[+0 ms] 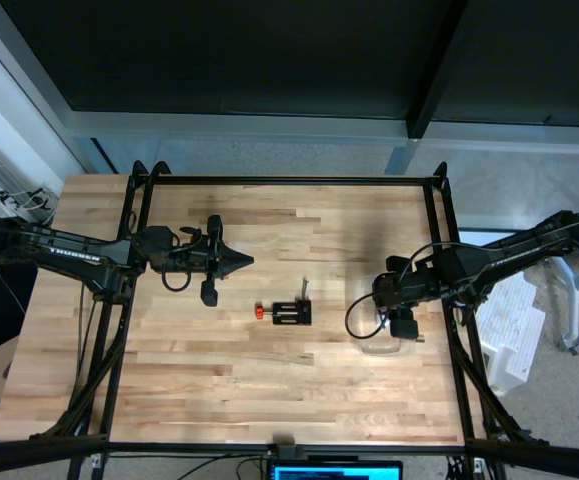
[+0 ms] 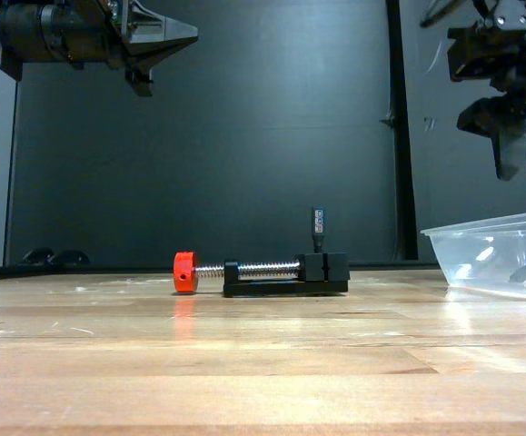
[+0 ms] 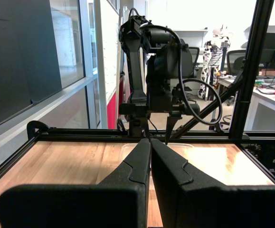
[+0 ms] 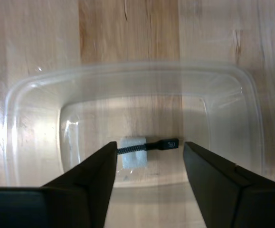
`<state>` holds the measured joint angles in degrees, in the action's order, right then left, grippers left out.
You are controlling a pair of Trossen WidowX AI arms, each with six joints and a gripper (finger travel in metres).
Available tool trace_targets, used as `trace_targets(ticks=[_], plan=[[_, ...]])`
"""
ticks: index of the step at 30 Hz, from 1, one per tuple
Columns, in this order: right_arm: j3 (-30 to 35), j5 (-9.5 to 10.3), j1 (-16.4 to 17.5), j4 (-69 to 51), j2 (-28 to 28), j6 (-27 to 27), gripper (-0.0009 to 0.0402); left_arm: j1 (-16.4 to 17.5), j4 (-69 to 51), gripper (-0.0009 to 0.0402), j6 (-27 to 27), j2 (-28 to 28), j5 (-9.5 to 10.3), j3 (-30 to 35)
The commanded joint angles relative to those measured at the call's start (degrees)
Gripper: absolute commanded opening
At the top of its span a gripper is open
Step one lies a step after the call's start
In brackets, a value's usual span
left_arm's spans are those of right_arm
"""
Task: Remove the USB-C connector from taskboard and place in the container
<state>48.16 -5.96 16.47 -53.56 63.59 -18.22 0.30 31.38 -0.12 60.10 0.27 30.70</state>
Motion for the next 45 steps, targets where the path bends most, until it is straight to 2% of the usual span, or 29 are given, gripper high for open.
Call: trace_targets(ticks=[1, 7, 10, 13, 20, 21, 24, 28, 37, 45], plan=[[2.1, -0.04, -0.8, 0.1, 0.0, 2.2, 0.0120, 0.0, 0.0, 0.0000, 0.0, 0.0, 0.00, 0.0], [4.2, 0.11, -3.9, 7.1, 0.0, 6.4, -0.0005, 0.0, 0.0, 0.0000, 0.0, 0.0, -0.02, 0.0], [4.1, 0.04, -5.1, 13.3, 0.0, 7.3, 0.0010, 0.0, 0.0, 0.0000, 0.0, 0.0, -0.02, 0.0], [4.1, 0.00, -6.3, 18.9, 0.0, 9.1, -0.0003, 0.0, 0.0, 0.0000, 0.0, 0.0, -0.02, 0.0], [4.0, 0.17, -9.7, 29.6, 0.3, 13.8, 0.0000, 0.0, 0.0, 0.0000, 0.0, 0.0, -0.02, 0.0], [4.0, 0.74, -10.5, 30.9, 0.4, 14.6, 0.0000, 0.0, 0.0, 0.0000, 0.0, 0.0, -0.02, 0.0], [3.7, 4.09, -13.0, 35.1, 0.7, 16.8, 0.0000, 0.0, 0.0, 0.0000, 0.0, 0.0, -0.02, 0.0], [3.6, 4.15, -15.1, 40.4, 1.0, 19.2, 0.0000, 0.0, 0.0, 0.0000, 0.0, 0.0, 0.00, 0.0], [-0.2, 4.59, -17.7, 55.2, 1.0, 19.9, 0.0000, 0.0, 0.0, 0.0000, 0.0, 0.0, 0.00, 0.0], [-4.5, 4.83, -18.1, 67.1, 1.0, 18.6, 0.0000, 0.0, 0.0, 0.0000, 0.0, 0.0, -0.02, 0.0]])
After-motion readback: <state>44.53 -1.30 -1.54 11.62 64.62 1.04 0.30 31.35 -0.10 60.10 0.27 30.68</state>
